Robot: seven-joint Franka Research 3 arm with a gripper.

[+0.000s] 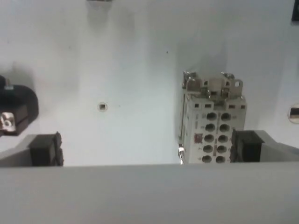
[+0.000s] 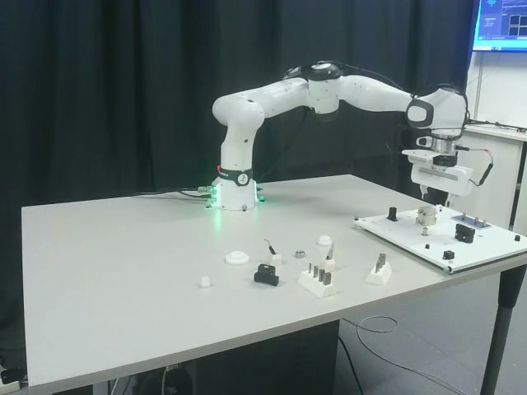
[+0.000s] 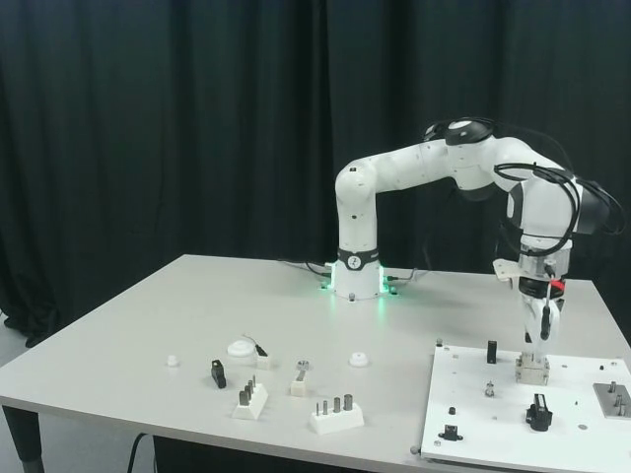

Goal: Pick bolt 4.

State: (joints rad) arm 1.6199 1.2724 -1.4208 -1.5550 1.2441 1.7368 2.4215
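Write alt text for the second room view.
A white robot arm reaches over a white board at one end of a grey table, its gripper hanging just above a small connector block. Nearer the table's middle stand white bolt holders and small loose parts.

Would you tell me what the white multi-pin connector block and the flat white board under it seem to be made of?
White connector block: probably moulded plastic, matt, with rows of round sockets; its top clips look like shiny metal. Flat white board: smooth, faintly glossy, plastic or coated panel; cannot tell which.
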